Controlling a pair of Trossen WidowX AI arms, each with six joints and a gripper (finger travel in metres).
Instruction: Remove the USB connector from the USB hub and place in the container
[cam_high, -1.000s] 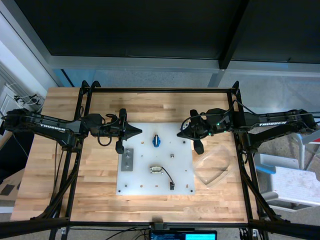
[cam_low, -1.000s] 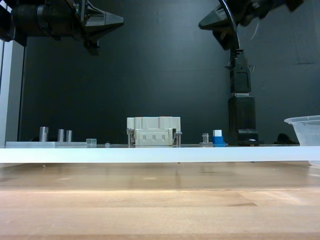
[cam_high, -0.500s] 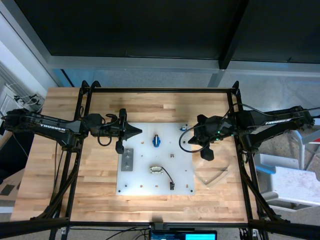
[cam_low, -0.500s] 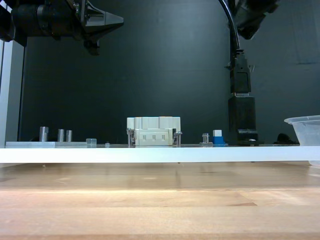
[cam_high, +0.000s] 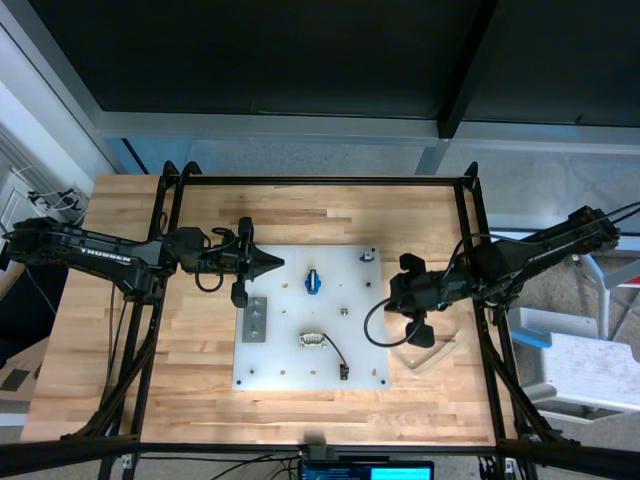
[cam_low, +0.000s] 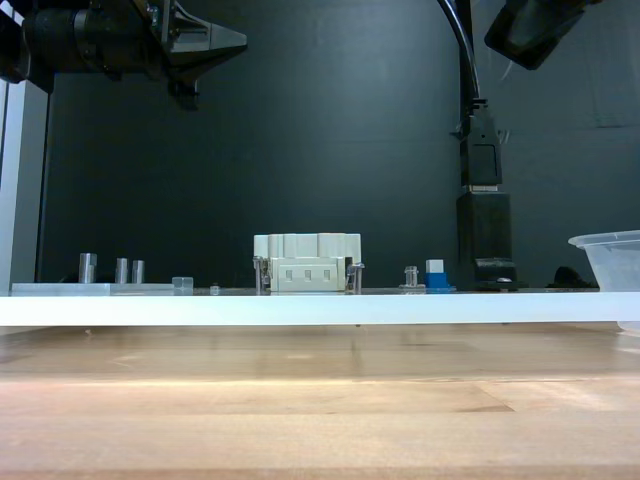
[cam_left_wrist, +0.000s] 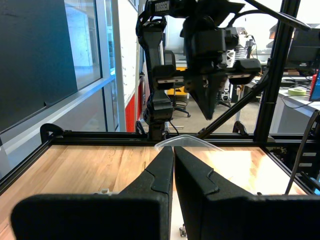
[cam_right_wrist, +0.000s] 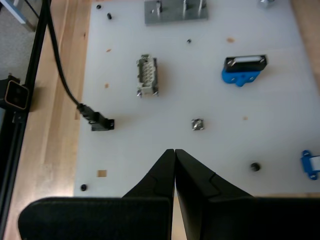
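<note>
A white board (cam_high: 280, 352) lies mid-frame on the bench (cam_high: 150, 380), carrying a grey peg block (cam_high: 258, 320), a blue fitting (cam_high: 312, 281) and a silver-beige block (cam_high: 312, 341). The USB connector (cam_high: 343, 371) stands upright, plug down, near the board's lower edge. Its thin cable arches up toward the beige block. The container (cam_high: 442, 353) rests right of the board. The right end effector (cam_high: 420, 333) hangs high over the container's left part, fingers pressed together, empty. The left end effector (cam_high: 272, 263) hovers at the board's upper left, likewise closed on nothing.

The black USB connector (cam_low: 485, 235) stands upright, plugged in; the clear container (cam_low: 608, 258) rests nearby.
</note>
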